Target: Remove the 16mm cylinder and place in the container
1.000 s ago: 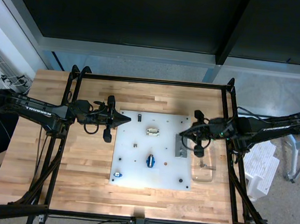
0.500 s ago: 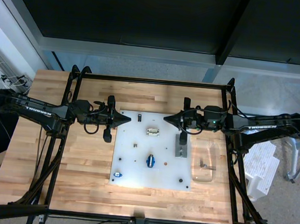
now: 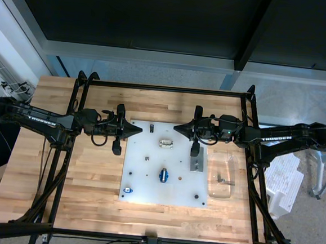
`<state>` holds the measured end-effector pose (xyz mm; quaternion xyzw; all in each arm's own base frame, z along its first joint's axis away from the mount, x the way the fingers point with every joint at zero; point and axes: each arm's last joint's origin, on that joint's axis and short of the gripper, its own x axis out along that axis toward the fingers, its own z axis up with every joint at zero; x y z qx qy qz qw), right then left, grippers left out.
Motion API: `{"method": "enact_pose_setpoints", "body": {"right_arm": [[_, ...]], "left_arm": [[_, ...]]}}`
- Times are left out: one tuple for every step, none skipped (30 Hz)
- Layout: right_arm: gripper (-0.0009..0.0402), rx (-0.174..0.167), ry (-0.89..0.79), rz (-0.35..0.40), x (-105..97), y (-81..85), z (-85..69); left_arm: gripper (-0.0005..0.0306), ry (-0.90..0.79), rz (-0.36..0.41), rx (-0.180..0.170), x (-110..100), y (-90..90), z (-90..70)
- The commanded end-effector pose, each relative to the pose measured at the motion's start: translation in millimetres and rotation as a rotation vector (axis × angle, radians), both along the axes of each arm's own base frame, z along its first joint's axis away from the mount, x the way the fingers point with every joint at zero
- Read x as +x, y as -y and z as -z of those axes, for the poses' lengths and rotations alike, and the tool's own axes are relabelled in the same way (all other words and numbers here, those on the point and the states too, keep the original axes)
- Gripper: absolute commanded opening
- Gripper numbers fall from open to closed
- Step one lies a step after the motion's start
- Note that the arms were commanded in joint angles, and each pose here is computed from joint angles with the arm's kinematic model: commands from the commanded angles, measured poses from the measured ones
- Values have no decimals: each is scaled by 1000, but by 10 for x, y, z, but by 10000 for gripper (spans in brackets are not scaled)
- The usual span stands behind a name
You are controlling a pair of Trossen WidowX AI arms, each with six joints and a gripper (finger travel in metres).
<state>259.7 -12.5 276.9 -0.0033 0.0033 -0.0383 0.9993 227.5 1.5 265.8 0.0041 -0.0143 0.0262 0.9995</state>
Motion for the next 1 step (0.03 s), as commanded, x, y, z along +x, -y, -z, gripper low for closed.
{"method": "enact_pose_setpoints", "body": {"right_arm": [[0,4,1,-28,0,-10,0]], "left_arm": [[0,1,0,0,0,-1,-1]]}}
